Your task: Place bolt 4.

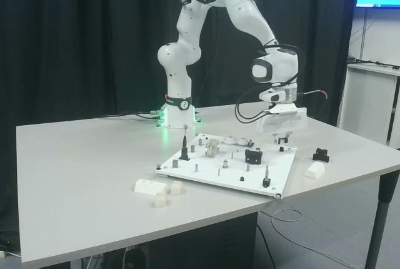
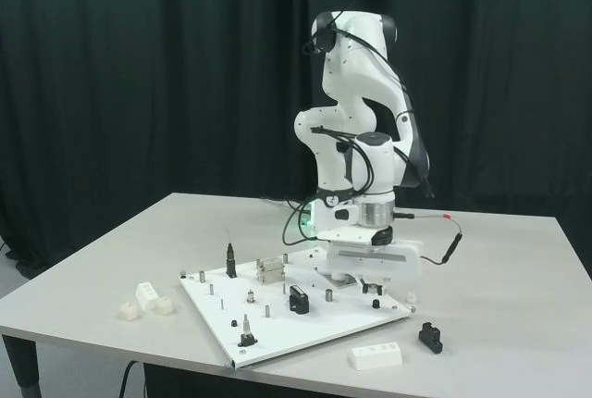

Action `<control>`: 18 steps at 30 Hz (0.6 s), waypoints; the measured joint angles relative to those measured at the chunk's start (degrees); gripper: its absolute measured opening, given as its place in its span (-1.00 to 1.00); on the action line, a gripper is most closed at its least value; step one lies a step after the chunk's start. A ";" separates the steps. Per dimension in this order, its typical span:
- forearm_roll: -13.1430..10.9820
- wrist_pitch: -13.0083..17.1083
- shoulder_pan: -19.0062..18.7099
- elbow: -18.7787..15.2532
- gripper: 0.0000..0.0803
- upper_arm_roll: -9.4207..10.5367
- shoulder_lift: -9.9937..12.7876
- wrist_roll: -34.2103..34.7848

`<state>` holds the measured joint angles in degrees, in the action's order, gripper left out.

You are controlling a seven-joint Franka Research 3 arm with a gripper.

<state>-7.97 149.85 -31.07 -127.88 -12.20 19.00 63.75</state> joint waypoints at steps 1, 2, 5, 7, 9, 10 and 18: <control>0.00 -0.01 0.00 -0.06 -0.42 0.00 -0.09 -0.03; 0.00 -0.01 0.00 -0.10 -0.42 0.00 -0.15 -0.05; 0.00 -0.01 0.00 -0.20 -0.42 0.00 -0.28 -0.07; 0.00 -0.01 0.00 -0.25 -0.42 0.00 -0.34 -0.07; 0.00 -0.01 0.00 -0.27 -0.42 0.00 -0.37 -0.07; 0.00 -0.01 0.00 -0.28 -0.42 0.00 -0.38 -0.07; 0.00 -0.01 0.00 -0.29 -0.42 0.00 -0.39 -0.07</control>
<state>-7.97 149.84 -31.06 -128.18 -12.20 18.61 63.68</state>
